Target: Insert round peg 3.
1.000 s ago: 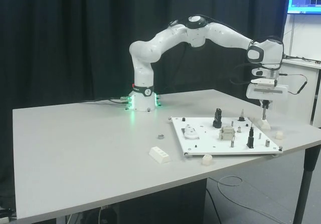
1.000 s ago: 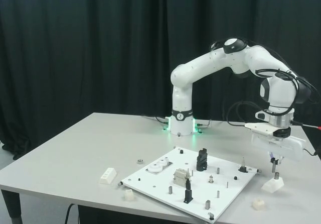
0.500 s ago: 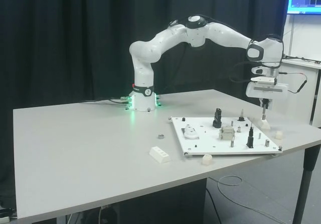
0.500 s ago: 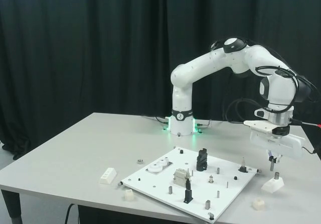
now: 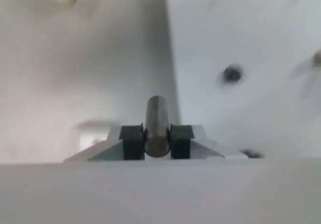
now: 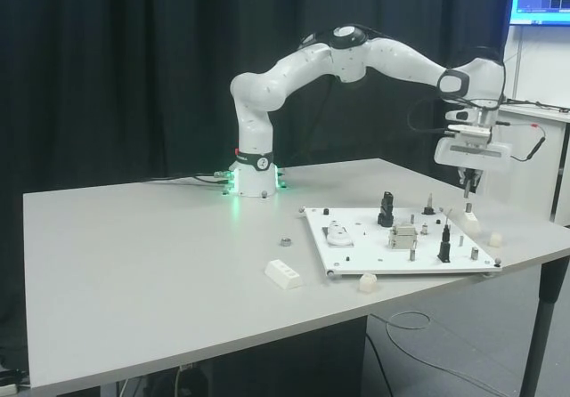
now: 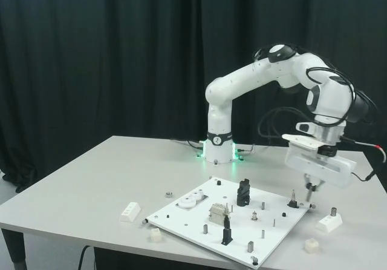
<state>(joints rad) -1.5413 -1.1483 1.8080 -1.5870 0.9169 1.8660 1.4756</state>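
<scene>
Gripper clamped on a round peg above the board's far edge

Gripper [image 7: 309, 188] fingers are seen closed on a round peg [image 5: 156, 126] in the wrist view: two black pads [image 5: 131, 141] press it from either side. That grip is too small to be made out in the room views. The peg is shown as a smooth grey metal cylinder, held upright between the fingertips with its lower end hanging free. In the second room view the gripper is held in the air over the far right edge of the white board [image 7: 199, 218]. A white block [image 7: 329, 223] carrying another short peg is seen on the grey table [image 7: 97, 179], beside that edge.
</scene>
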